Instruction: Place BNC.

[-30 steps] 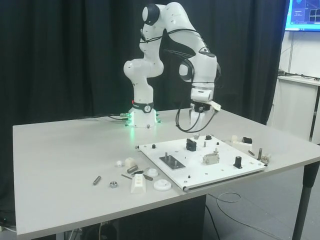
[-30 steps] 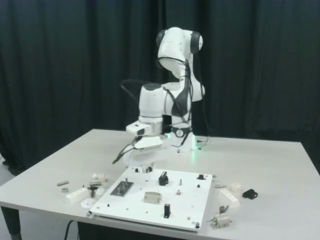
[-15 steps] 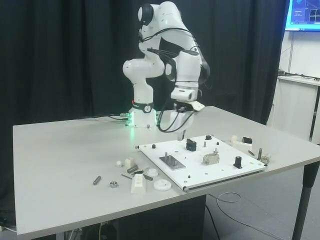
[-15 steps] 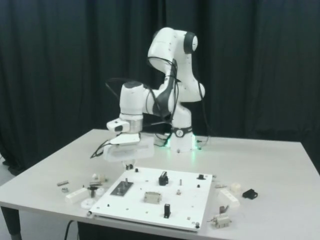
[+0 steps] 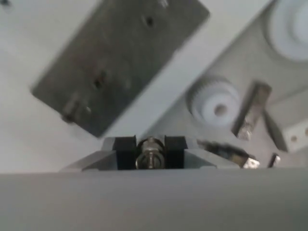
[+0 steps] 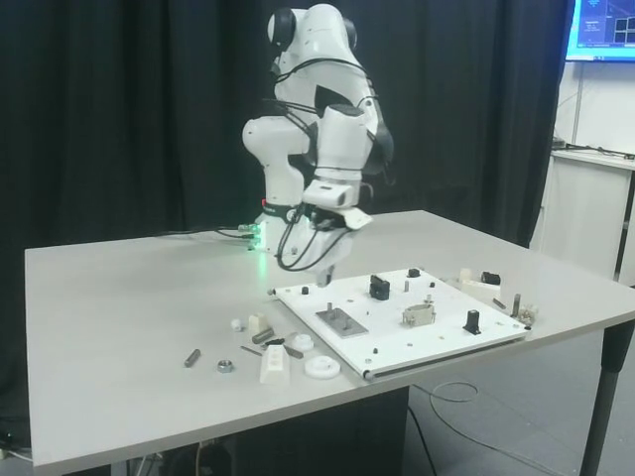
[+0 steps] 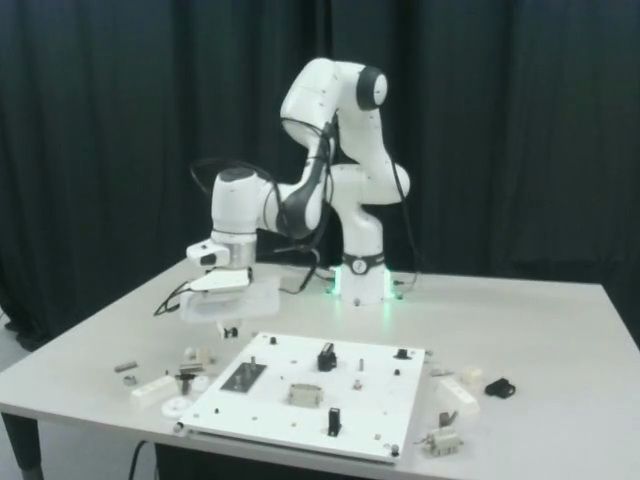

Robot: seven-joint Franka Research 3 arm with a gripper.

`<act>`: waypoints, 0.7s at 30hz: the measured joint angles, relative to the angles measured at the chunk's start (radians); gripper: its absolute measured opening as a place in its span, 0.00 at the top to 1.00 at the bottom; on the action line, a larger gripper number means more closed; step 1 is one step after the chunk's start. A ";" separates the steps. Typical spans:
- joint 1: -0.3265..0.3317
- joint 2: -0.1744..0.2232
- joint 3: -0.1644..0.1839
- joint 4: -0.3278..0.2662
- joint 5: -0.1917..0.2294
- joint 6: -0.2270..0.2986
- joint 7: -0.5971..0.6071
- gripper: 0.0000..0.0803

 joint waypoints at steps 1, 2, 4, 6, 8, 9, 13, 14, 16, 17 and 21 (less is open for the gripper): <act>-0.003 0.003 -0.005 0.000 0.000 0.001 -0.007 0.85; -0.006 0.006 -0.009 0.000 0.000 0.002 -0.013 0.85; -0.013 0.012 -0.018 0.000 0.000 0.004 -0.021 0.85; -0.022 0.017 -0.024 0.000 0.001 0.008 -0.024 0.85; -0.031 0.023 -0.029 0.000 0.001 0.011 -0.028 0.85; -0.035 0.025 -0.031 0.000 0.002 0.013 -0.030 0.85; -0.054 0.033 -0.032 0.000 0.003 0.020 -0.043 0.85; -0.058 0.035 -0.032 0.000 0.004 0.022 -0.047 0.85; -0.066 0.039 -0.032 0.000 0.006 0.025 -0.058 0.85; -0.070 0.041 -0.032 0.000 0.007 0.027 -0.064 0.85; -0.084 0.051 -0.032 0.000 0.012 0.037 -0.080 0.85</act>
